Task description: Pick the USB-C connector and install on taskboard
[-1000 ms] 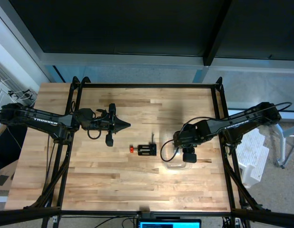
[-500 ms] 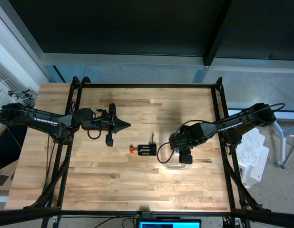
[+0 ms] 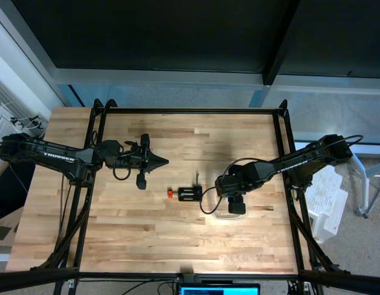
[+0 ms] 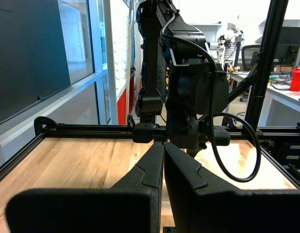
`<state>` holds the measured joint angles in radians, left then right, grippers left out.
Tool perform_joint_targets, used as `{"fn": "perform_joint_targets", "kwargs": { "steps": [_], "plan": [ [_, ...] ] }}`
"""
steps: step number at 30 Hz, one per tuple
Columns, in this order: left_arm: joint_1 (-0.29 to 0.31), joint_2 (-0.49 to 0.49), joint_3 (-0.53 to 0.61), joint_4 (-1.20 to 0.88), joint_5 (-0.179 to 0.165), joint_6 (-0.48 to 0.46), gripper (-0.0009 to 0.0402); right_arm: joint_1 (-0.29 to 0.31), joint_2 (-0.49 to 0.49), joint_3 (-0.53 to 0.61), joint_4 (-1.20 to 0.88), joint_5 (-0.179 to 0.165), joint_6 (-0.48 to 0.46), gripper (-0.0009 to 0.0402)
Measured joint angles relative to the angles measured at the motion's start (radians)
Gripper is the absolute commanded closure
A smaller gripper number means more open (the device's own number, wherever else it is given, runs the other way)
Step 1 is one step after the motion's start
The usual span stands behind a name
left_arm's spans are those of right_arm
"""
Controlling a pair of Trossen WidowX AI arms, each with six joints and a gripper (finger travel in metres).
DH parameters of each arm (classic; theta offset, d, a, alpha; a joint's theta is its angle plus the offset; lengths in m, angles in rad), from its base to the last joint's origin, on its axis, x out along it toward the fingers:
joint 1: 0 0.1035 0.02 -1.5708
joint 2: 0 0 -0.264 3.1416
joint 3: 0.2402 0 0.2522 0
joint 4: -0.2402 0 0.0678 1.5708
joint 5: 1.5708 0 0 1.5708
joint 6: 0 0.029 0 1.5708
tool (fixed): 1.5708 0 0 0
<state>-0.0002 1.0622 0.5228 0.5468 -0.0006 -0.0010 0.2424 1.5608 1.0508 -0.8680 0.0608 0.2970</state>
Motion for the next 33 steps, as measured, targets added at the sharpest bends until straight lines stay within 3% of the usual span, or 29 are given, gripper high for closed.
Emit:
{"fn": "perform_joint_targets", "kwargs": {
  "steps": [26,33],
  "plan": [
    [0.0,0.0,0.0,0.0,0.0,0.0,0.0393,0.004,0.003,-0.077,0.1,0.007,-0.018,0.0237],
    [0.0,0.0,0.0,0.0,0.0,0.0,0.0393,0.004,0.003,-0.083,0.111,0.007,-0.018,0.0263]
  ]
}}
